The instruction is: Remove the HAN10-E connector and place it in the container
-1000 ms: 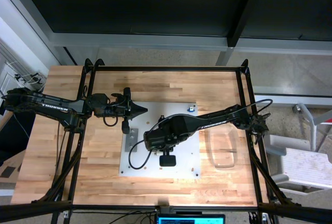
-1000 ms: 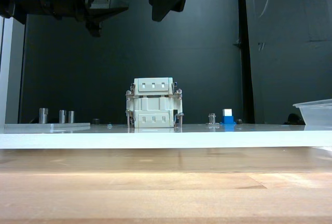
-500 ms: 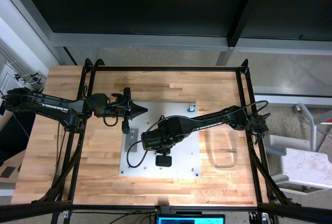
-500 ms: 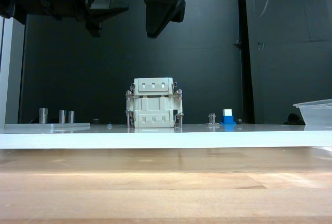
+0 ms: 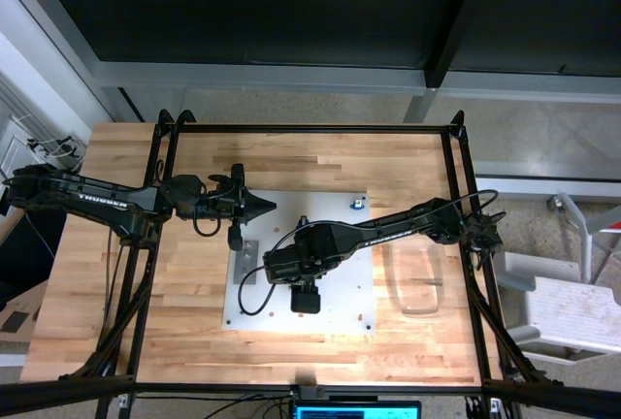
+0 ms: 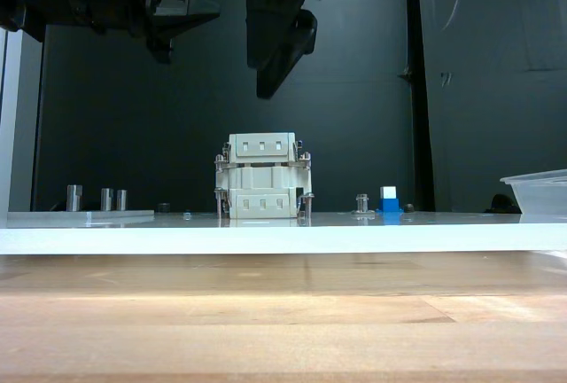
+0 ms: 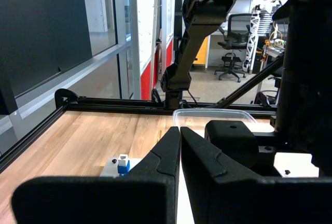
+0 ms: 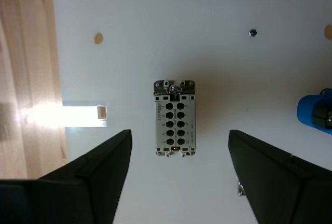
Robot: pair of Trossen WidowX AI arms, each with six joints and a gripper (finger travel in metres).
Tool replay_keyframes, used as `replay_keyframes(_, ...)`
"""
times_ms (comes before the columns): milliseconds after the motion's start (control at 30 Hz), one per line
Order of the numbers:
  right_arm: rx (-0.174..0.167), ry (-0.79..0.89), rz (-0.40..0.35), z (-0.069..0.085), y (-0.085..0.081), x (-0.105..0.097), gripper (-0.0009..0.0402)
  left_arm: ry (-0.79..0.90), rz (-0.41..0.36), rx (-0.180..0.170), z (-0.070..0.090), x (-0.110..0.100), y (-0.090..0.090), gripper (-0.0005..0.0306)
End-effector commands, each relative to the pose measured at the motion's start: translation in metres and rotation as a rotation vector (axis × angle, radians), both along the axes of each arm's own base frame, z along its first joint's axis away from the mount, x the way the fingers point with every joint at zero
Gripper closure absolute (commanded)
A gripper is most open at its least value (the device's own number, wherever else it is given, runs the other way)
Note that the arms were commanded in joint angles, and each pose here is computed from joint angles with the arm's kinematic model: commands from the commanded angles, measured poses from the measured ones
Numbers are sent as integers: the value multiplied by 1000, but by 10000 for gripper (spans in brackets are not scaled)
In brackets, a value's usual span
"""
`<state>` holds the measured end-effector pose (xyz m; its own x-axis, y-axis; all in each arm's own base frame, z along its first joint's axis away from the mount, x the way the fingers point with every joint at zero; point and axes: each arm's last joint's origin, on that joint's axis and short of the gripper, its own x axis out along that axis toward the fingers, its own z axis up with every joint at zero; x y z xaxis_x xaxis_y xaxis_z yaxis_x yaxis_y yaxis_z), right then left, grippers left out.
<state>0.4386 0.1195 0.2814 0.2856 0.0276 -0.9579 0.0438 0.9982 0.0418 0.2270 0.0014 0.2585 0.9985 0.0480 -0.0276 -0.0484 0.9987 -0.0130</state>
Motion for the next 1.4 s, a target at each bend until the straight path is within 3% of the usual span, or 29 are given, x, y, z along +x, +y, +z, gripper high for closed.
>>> replay_keyframes(33,-3,0,2,-6,1,1,108,0,0,0,0,0,0,300)
replay_keyframes(933,2,10,-18,-52,3,6,106,0,0,0,0,0,0,300)
replay_keyframes(1200,1,11,-15,-55,3,6,111,0,0,0,0,0,0,300)
replay_keyframes(1400,-3,12,-6,-55,3,6,144,0,0,0,0,0,0,300)
